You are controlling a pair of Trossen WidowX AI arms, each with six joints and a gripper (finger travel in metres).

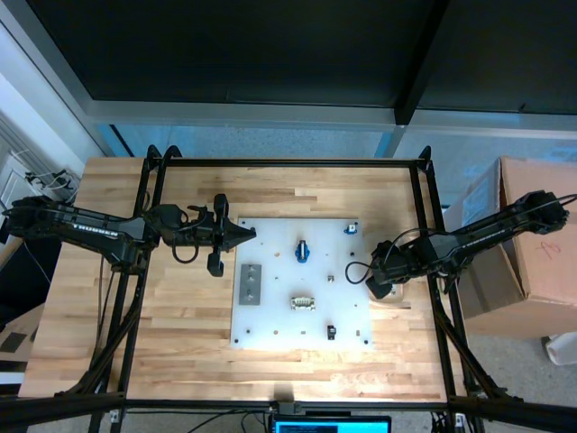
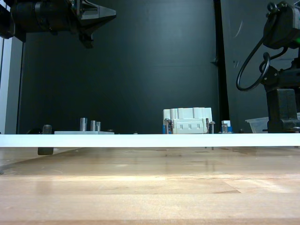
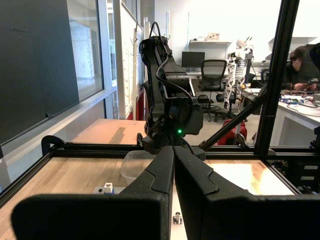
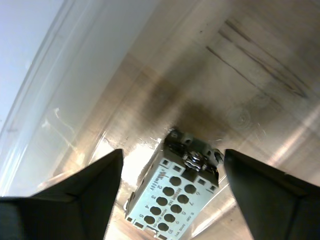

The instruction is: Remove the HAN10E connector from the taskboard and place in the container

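Note:
The HAN10E connector [image 4: 172, 192], pale grey with numbered pin holes, lies free on the floor of the clear container [image 4: 75, 90]. My right gripper [image 4: 172, 156] hangs over it, open, with a finger on each side and a gap to both. From above, the right gripper [image 1: 380, 287] points down at the board's right edge and covers the container. A white connector housing [image 1: 304, 303] is still seated on the white taskboard [image 1: 270, 325]; it also shows in the low view [image 2: 187, 121]. My left gripper [image 1: 249, 232] is shut and empty, raised over the board's left edge [image 2: 108, 16].
On the board stand a grey block with pegs [image 1: 250, 282], a blue part [image 1: 302, 250] and small fittings. The black frame [image 1: 288, 163] rings the table. A cardboard box [image 1: 532, 234] sits outside at the right. The container's rim [image 2: 257, 123] shows beside the right arm.

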